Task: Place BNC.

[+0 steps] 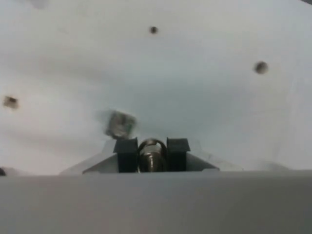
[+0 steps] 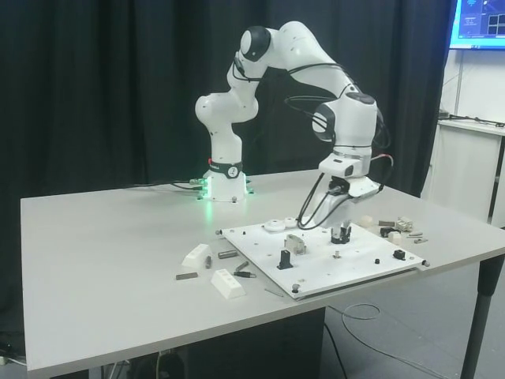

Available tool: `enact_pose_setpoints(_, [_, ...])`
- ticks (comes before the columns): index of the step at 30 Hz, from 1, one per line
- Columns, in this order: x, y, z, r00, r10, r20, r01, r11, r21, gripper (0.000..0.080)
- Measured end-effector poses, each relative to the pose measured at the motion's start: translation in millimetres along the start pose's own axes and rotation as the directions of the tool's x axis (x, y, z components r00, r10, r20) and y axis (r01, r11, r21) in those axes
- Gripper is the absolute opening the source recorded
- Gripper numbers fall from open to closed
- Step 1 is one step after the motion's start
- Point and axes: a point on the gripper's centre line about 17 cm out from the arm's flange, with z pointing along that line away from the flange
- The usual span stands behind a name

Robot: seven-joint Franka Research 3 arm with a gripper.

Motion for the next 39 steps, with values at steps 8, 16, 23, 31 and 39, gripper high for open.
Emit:
enact_pose_setpoints(8, [-16.8, 46.4, -3.9, 0.999, 0.052, 0.016, -0.051, 0.997, -0.054, 0.012])
enact_pose_setpoints(16, [-45.0, 108.8, -10.5, 0.991, 0.129, 0.03, -0.125, 0.986, -0.109, 0.012])
enact_pose_setpoints(23, [-74.7, 159.4, -14.2, 0.98, 0.194, 0.034, -0.189, 0.974, -0.125, 0.012])
enact_pose_setpoints(31, [-106.9, 202.1, -11.2, 0.967, 0.253, 0.041, -0.247, 0.961, -0.123, 0.012])
enact_pose_setpoints(39, [-137.8, 229.9, -1.1, 0.949, 0.309, 0.057, -0.301, 0.947, -0.117, 0.012])
